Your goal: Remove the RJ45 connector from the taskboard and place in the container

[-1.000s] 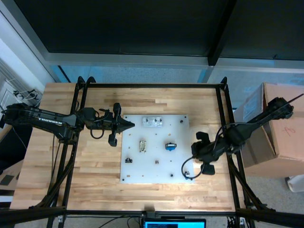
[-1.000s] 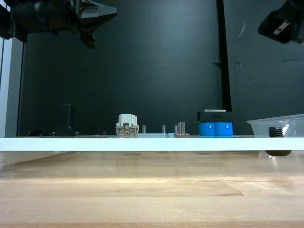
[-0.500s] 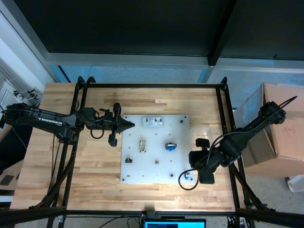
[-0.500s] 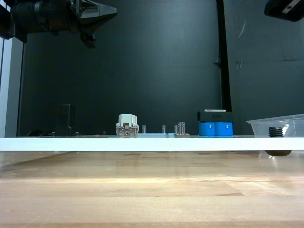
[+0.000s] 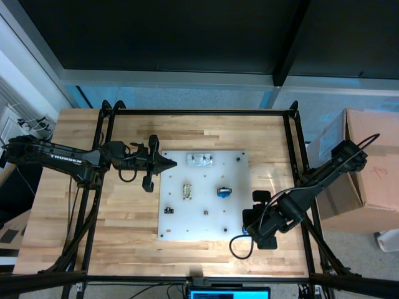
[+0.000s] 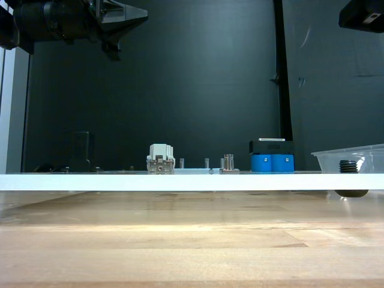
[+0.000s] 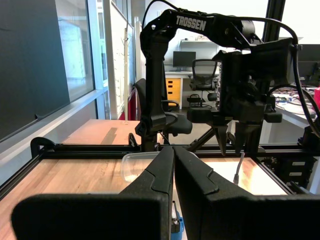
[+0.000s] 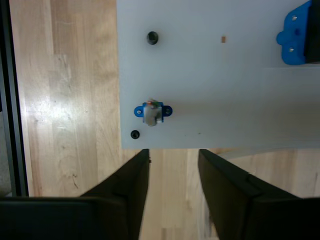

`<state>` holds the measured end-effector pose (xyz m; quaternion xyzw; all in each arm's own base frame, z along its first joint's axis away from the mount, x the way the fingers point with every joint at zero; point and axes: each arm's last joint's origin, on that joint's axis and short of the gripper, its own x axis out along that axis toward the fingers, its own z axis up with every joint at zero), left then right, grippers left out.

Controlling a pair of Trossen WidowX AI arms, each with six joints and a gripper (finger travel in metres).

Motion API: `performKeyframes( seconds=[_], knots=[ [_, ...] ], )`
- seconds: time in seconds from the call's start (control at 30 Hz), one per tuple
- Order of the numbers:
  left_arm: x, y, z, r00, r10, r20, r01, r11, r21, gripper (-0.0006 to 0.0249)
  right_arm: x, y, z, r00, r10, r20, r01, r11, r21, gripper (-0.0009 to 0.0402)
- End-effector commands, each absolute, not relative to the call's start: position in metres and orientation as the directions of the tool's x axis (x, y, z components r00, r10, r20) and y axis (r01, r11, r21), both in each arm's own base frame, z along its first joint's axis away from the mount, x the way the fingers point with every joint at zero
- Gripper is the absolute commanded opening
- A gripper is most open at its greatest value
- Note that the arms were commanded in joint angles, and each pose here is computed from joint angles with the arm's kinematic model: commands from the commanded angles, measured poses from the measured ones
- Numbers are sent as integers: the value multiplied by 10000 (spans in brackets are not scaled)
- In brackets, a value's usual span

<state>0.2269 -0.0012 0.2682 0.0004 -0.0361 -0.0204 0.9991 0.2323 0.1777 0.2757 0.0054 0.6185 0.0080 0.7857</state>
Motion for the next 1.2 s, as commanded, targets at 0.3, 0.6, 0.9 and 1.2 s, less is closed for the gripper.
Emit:
performKeyframes(
  seconds=[0.3, 0.6, 0.9, 1.2],
  knots=[
    [2269, -12, 2682, 9965, -408, 725, 407, 9992, 28, 0, 2416, 1879, 2550, 1993, -81, -9799, -103, 9999, -104, 211],
    [2269, -12, 2682, 9965, -408, 725, 407, 9992, 28, 0, 2458, 1919, 2347, 1936, -119, -9810, -60, 9999, -133, 222],
    [2269, -12, 2682, 9965, -408, 725, 407, 9992, 28, 0, 2458, 1919, 2279, 1985, -80, -9801, -59, 9999, -93, 221],
    [2269, -11, 2682, 9965, -404, 725, 403, 9992, 28, 0, 2444, 1906, 2228, 1901, -143, -9817, -57, 9999, -156, 220]
  ],
)
